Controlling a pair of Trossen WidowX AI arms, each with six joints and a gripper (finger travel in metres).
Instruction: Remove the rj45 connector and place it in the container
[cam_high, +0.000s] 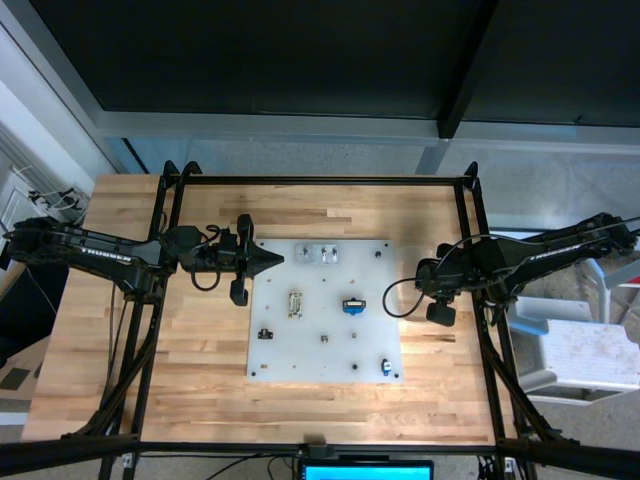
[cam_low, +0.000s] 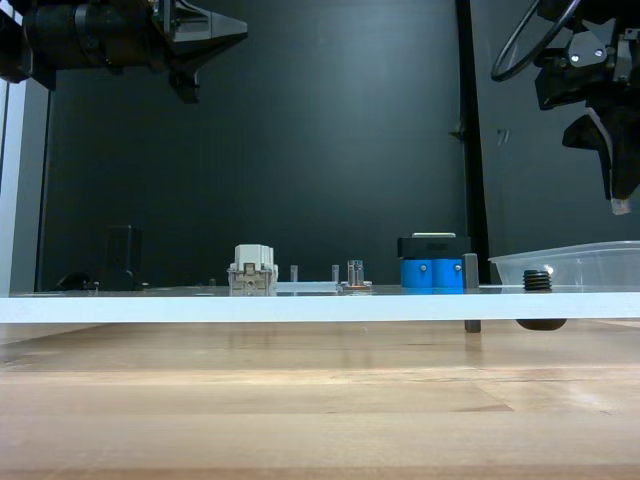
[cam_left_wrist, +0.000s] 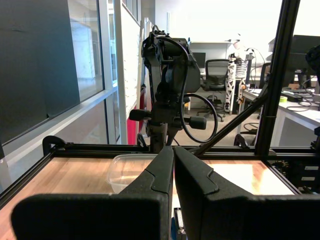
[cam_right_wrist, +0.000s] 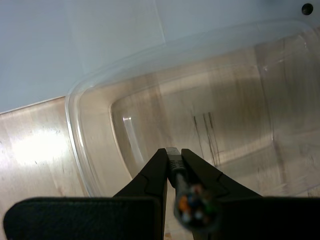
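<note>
A: Where is the right gripper hanging?

B: It is hanging out past the right edge of the white board, pointing down over the container. Its fingers are pinching the rj45 connector, with a short cable stub showing coloured wire ends sticking out behind them.

A: Is the connector touching the tray?

B: No. From table height the right gripper is holding the connector in the air above the container, clear of its rim. The container is sitting on the wooden worktop, just beside the board's right edge.

A: And the other arm?

B: The left gripper is hovering high over the board's far left corner, pointing right toward the other arm. Its fingers are pressing together with nothing between them, as the left gripper is showing in its own camera.

A: What is sitting on the board?

B: A blue block is standing right of centre, and a grey plug housing is standing to its left.
</note>
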